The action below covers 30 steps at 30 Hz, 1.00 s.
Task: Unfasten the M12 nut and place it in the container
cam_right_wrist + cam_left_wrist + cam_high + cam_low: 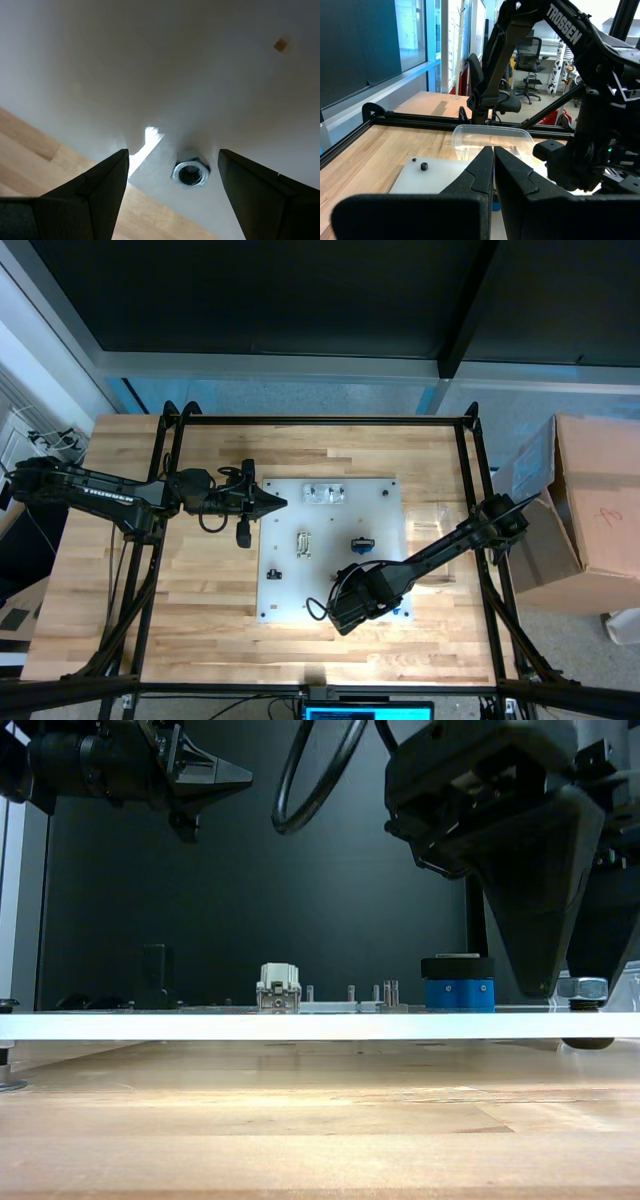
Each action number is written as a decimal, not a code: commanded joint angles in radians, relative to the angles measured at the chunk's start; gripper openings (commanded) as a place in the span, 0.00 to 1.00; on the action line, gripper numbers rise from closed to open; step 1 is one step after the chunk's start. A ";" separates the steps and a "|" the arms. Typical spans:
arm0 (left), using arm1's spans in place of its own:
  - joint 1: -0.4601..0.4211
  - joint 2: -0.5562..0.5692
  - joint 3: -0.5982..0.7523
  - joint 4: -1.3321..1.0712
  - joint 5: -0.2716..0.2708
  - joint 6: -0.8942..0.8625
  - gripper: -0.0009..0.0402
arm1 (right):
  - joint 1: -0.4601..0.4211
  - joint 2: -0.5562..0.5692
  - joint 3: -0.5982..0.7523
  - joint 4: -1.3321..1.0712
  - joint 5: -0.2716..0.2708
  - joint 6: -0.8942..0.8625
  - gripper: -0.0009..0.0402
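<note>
The M12 nut [190, 173], a small silver hexagon with a dark bore, sits level on its stud near the near right edge of the white board [210, 75]. Nothing grips it between the spread fingers of the right end effector [172, 152]. The container [470, 131], a clear round-cornered tray, stands on the worktop [365, 165] beside the board, apart from the nut.

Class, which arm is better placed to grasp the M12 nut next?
Right. The right gripper hangs open astride the M12 nut on its stud; the left gripper is shut, raised at the far left edge of the board.
</note>
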 commanded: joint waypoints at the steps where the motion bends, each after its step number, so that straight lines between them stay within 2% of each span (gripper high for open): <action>1: 0.000 0.000 0.000 0.000 0.000 0.000 0.02 | 0.000 -0.001 -0.008 0.001 0.000 0.005 0.58; 5: 0.000 0.000 0.000 0.000 0.000 0.000 0.02 | 0.000 -0.001 -0.015 0.001 0.001 0.010 0.49; 15: 0.000 0.000 0.000 0.000 0.000 0.000 0.02 | -0.001 -0.001 -0.015 -0.003 0.000 -0.003 0.18; 21: 0.000 0.000 0.000 0.000 0.000 0.000 0.02 | -0.001 -0.002 -0.015 -0.003 -0.005 -0.081 0.06; 25: 0.000 0.000 0.000 0.000 0.000 0.000 0.02 | -0.002 -0.002 -0.015 -0.003 -0.008 -0.236 0.02; 30: 0.000 0.000 0.000 0.000 0.000 0.000 0.02 | -0.002 -0.002 -0.015 -0.003 -0.008 -0.700 0.03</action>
